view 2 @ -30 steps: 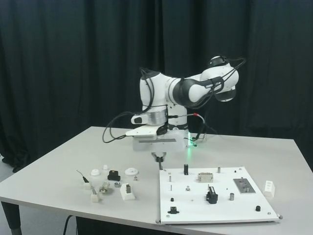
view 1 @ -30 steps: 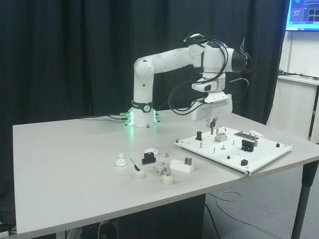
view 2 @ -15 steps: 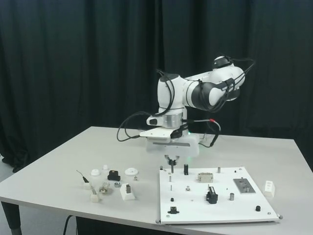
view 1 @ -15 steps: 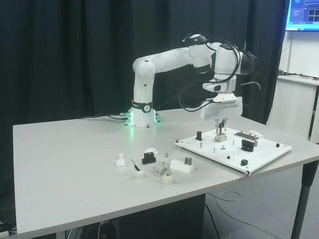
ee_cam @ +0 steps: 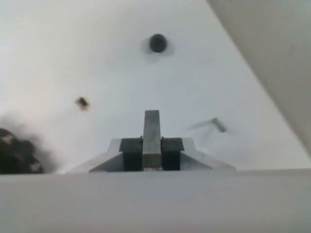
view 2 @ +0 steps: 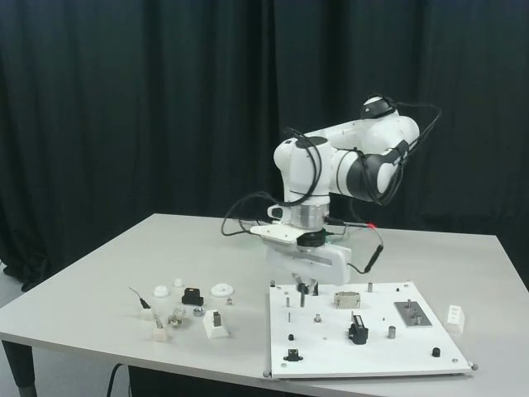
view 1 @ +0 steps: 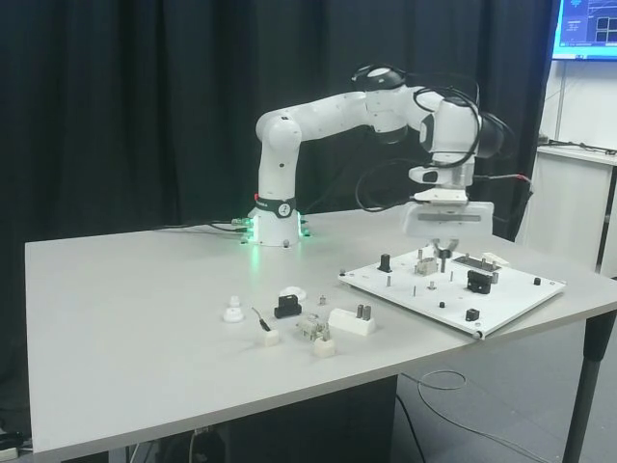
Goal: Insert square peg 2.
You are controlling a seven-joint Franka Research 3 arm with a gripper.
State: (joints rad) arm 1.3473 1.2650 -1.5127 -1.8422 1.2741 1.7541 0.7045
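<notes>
From my remote station, reading the second room view from left to right: a scatter of loose parts (view 2: 183, 308) lies on the grey table (view 2: 99, 285) — small white pieces, a black block and a white holder — all well apart from the arm. Next comes the white board (view 2: 364, 347), flat on the table, carrying small black and grey fixtures. The white arm (view 2: 347, 161) reaches over the board's near-left region, with the gripper (view 2: 302, 289) hanging just above it, close to a thin upright pin (view 2: 287, 303).

In the wrist view, I see the gripper (ee_cam: 151, 154) pinching the square peg (ee_cam: 151, 138) — a grey, straight bar clamped between the two black pads (ee_cam: 131, 153), its free end pointing down toward the white board (ee_cam: 97, 58). The peg is held above the board; I cannot tell whether its tip touches the surface. On the board below it I can make out a round black knob (ee_cam: 157, 43), a small dark stub (ee_cam: 82, 103), and a blurred black fixture (ee_cam: 14, 153) at the frame's edge.

In the first room view, the gripper (view 1: 444, 249) hovers over the middle of the board (view 1: 511, 299), beside a grey block (view 1: 425, 262).
</notes>
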